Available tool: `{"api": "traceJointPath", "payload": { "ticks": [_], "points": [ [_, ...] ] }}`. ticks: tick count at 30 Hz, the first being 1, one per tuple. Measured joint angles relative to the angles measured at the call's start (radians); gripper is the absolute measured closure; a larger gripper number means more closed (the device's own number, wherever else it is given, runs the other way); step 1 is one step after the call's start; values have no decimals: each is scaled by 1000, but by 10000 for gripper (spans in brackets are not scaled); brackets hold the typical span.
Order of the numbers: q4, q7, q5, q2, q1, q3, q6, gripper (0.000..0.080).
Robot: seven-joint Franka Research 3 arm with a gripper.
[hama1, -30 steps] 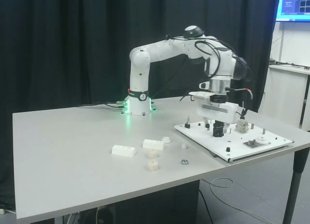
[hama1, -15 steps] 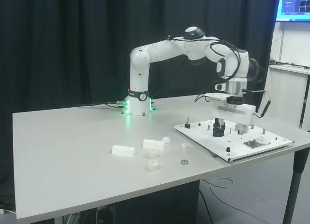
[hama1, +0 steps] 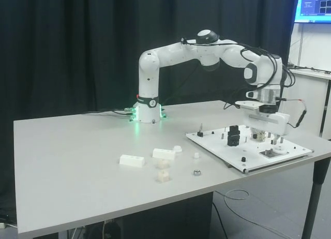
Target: Remove large gear.
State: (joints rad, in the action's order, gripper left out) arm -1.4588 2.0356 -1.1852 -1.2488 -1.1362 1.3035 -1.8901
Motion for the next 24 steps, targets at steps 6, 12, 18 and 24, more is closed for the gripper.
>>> {"api": "traceJointPath", "payload": {
  "ticks": [6,12,18,24],
  "points": [
    [73,60,18,0,19,-30,16,3],
    [124,100,36,-1,29,-67,18,3],
    [154,137,55,-4,32,-102,13,3],
    [173,157,71,-8,30,-127,-3,3]
  ]
}}
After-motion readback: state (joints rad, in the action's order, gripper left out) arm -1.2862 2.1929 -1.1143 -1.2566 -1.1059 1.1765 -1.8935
